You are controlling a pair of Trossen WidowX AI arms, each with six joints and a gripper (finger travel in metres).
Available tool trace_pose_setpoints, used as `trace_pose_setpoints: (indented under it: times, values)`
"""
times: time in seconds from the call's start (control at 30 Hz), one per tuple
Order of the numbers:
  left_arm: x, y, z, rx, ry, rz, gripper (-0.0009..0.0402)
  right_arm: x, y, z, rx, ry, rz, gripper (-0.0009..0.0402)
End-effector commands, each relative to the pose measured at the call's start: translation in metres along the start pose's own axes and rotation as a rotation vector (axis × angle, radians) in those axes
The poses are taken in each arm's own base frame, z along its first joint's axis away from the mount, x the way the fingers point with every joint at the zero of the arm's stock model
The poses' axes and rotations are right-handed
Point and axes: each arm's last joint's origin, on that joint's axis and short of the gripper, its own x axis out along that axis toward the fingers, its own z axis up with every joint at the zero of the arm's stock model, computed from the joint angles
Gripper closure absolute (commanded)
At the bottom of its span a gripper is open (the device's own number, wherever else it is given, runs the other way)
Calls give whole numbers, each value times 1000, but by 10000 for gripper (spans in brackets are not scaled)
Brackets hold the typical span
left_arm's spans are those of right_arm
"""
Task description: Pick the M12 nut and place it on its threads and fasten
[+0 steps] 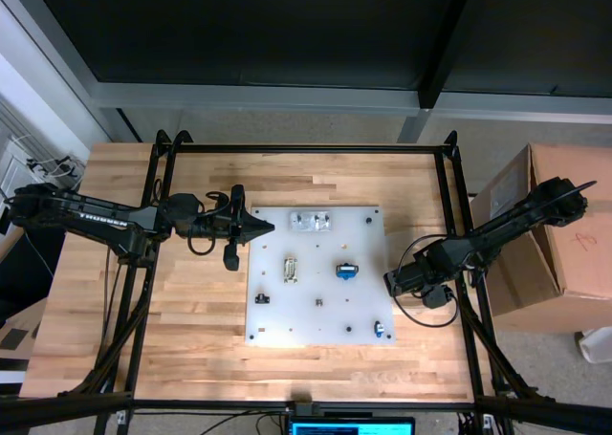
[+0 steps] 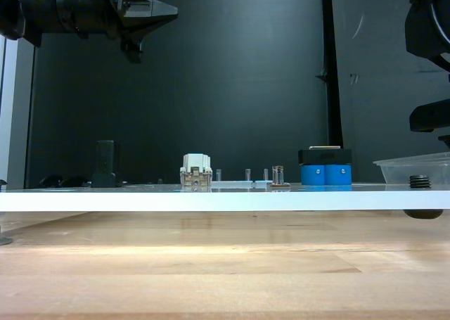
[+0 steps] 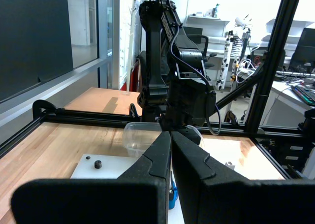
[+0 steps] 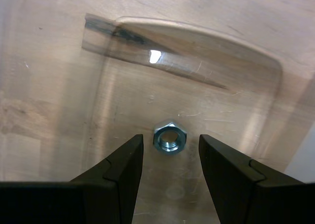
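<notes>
Only the right wrist view shows the nut (image 4: 170, 137). It lies flat and free on the floor of the clear tray (image 4: 206, 47), between the wide-spread fingers of the right gripper (image 4: 170, 141) and touching neither. The low view shows the stud (image 2: 420, 181) bare, its ribs uncovered. The left gripper (image 1: 266, 227) hangs closed and empty above the left edge of the board (image 1: 287, 325).
</notes>
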Motion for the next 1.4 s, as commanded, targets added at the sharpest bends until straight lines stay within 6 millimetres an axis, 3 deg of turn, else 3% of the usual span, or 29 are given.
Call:
trace_pose_setpoints:
  times: [0.03,0.53,1.17,1.4]
  values:
    - [0,0,0,0,0,0,393,2,-1,0,-1,2,9,238]
    - [0,0,0,0,0,0,393,9,1,0,-1,2,20,247]
    - [0,0,0,0,0,0,393,10,1,1,80,-27,19,352]
    - [0,0,0,0,0,0,393,2,-3,1,156,-27,4,373]
